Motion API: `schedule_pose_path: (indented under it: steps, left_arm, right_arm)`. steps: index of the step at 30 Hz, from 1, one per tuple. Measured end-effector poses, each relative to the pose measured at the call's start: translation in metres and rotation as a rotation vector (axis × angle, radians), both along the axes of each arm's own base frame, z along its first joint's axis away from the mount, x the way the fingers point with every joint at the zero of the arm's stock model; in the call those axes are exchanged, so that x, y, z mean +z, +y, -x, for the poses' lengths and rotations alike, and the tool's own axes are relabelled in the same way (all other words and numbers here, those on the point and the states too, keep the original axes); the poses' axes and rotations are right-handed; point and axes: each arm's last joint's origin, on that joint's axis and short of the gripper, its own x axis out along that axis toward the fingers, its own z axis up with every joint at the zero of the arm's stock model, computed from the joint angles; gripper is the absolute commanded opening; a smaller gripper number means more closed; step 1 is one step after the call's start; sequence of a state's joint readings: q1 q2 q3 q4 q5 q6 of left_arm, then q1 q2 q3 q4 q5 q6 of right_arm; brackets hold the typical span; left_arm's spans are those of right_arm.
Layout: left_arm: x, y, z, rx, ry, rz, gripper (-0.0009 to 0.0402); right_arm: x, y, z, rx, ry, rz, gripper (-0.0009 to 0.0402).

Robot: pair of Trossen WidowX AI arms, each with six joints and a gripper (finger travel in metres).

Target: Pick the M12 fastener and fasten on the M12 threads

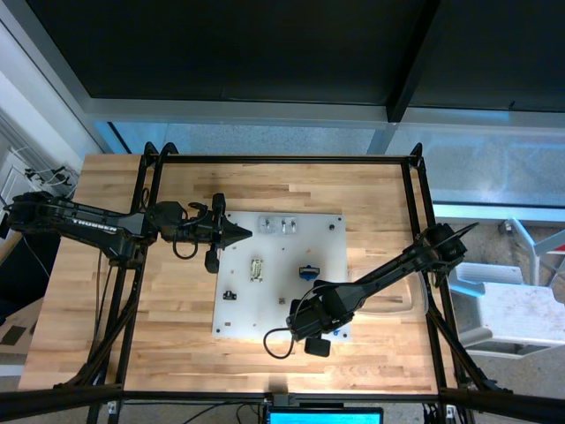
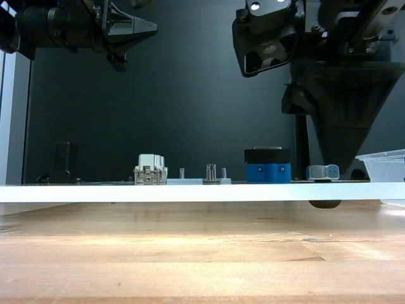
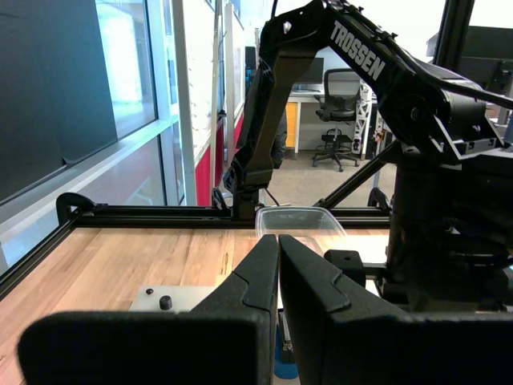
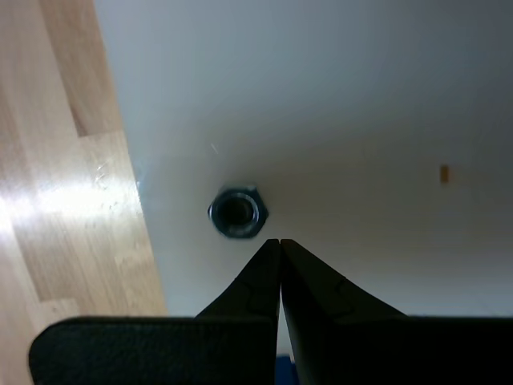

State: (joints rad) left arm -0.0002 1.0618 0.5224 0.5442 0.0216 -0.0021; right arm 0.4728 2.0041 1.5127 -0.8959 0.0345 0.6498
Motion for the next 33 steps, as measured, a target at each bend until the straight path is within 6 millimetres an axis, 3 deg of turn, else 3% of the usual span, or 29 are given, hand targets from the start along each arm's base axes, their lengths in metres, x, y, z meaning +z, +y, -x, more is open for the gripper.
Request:
schedule_pose_path:
  steps: [7, 14, 33]
  left_arm:
    - [0.000, 0.000, 0.000, 0.000, 0.000, 0.000, 0.0000]
    - [0.000, 0.000, 0.000, 0.000, 0.000, 0.000, 0.0000]
    - [0.000, 0.000, 0.000, 0.000, 0.000, 0.000, 0.0000]
  right_arm:
    - [0.000, 0.001, -0.001, -0.013, -0.010, -0.019, 0.0000]
    - [0.002, 0.009, 0.002, 0.106, 0.091, -0.256, 0.0000]
    - [0.012, -0.005, -0.001, 0.041, -0.045, -0.001, 0.0000]
